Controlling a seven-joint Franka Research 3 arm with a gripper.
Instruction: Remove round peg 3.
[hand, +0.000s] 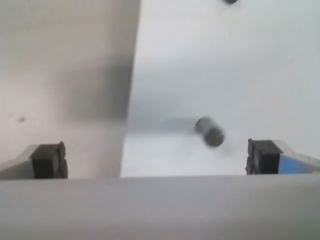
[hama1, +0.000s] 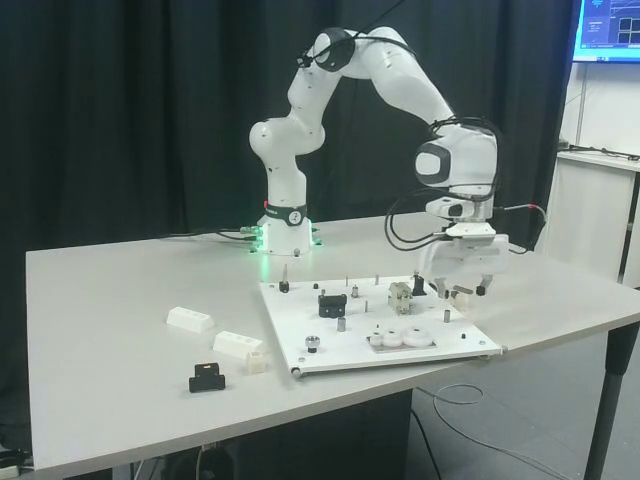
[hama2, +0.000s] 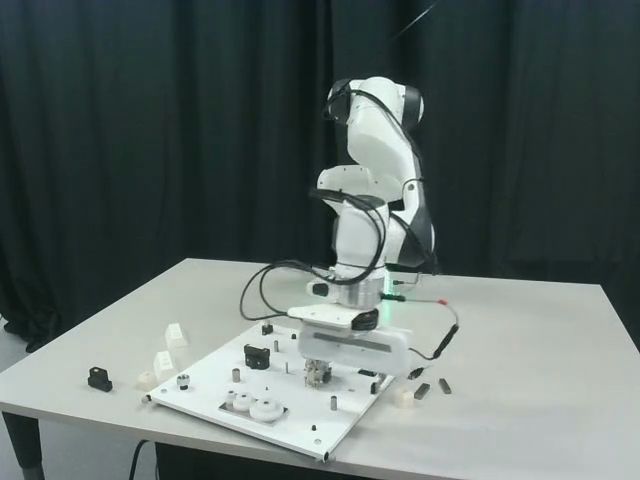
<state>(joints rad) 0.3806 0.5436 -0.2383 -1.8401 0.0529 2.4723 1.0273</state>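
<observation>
Peg (hand: 209, 132) stands on board (hand: 225, 70), right of frame centre in wrist view, nearer one finger. End effector (hand: 156, 160) wide open, empty, hovering above board's edge by tabletop (hand: 60, 75). Risk: off-centre descent, finger striking peg top or closing beside it.

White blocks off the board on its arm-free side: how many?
3: a long white block farthest from the board, a second white block nearer it, and a small white cube by that one. More may be hidden.
</observation>
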